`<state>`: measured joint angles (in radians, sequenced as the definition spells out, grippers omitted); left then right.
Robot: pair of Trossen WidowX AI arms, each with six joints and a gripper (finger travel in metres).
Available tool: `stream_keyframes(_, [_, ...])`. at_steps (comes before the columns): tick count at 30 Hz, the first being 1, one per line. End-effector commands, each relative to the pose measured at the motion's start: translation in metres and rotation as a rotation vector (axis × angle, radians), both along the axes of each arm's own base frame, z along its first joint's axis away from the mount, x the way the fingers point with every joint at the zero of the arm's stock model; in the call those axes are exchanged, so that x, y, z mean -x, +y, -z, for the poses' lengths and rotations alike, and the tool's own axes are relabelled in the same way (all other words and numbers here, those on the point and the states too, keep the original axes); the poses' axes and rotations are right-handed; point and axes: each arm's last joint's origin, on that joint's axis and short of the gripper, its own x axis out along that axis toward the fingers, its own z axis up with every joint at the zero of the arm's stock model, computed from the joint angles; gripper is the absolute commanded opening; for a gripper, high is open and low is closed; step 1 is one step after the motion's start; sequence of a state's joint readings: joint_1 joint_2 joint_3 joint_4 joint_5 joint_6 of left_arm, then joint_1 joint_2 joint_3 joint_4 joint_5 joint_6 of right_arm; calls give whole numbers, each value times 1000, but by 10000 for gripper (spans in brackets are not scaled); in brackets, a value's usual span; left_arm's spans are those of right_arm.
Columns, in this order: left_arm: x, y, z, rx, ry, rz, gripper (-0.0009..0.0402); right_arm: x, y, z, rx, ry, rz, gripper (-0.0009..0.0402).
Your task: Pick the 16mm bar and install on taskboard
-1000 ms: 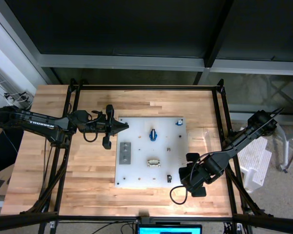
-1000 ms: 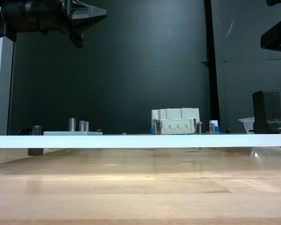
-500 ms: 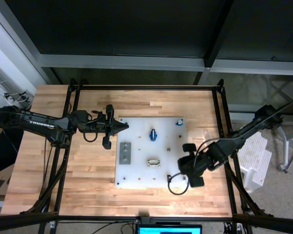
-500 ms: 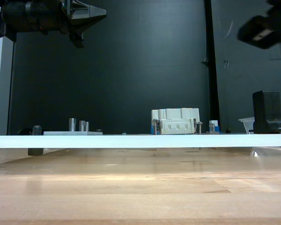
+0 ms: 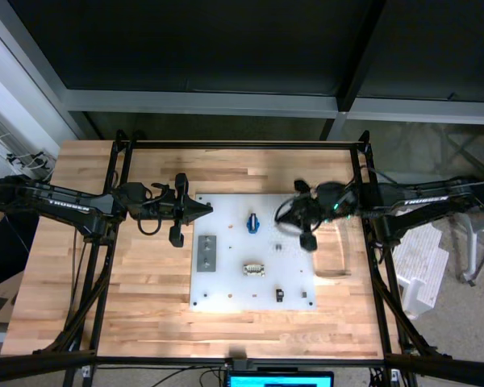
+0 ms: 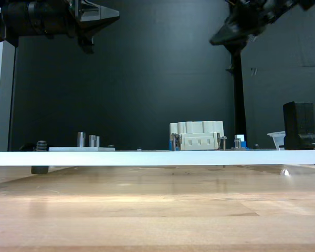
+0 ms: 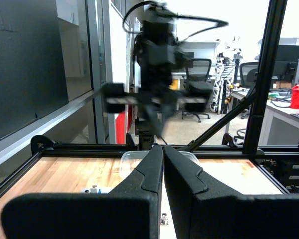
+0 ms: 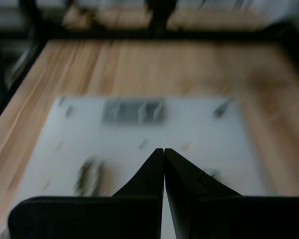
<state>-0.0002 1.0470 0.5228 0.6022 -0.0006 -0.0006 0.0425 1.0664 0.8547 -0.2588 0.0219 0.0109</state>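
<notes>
I cannot pick out the 16mm bar in any view. Neither gripper holds anything. My left gripper point(image 5: 206, 209) hovers shut at the far left corner of the white taskboard point(image 5: 226, 292), pointing right; its fingers point(image 7: 149, 169) meet tip to tip. High above the board's far right, my right gripper point(image 5: 285, 211) points left, also shut, with its fingers point(image 8: 152, 172) pressed together. In the low view the left gripper point(image 6: 114, 14) and right gripper point(image 6: 213, 40) both hang well above the board. A grey block point(image 5: 206, 252) with short metal pegs point(image 6: 80, 139) sits on the board's left side.
On the board are a blue part point(image 5: 253, 223), a beige connector point(image 5: 254, 269) and a small black block point(image 5: 280, 294). A clear plastic tray point(image 5: 340, 246) lies just right of the board. Black frame posts point(image 5: 369, 201) border the table.
The right arm swung from the near right corner of the board up and across to its far right, the gripper now pointing left. The left arm has not moved.
</notes>
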Motion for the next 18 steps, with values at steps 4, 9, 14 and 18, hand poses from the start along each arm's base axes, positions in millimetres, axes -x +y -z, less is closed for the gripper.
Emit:
stream_keyframes(4, [0,0,0,0,0,0,0,10,-18,-1,-14,-240,-13,0])
stream_keyframes(9, [0,0,0,0,0,0,0,15,-20,6,-22,-397,9,0])
stream_keyframes(14, [0,0,0,0,0,0,0,16,-22,14,-16,-454,65,0])
stream_keyframes(18, [0,0,0,0,0,0,0,16,-22,15,-13,-473,62,0])
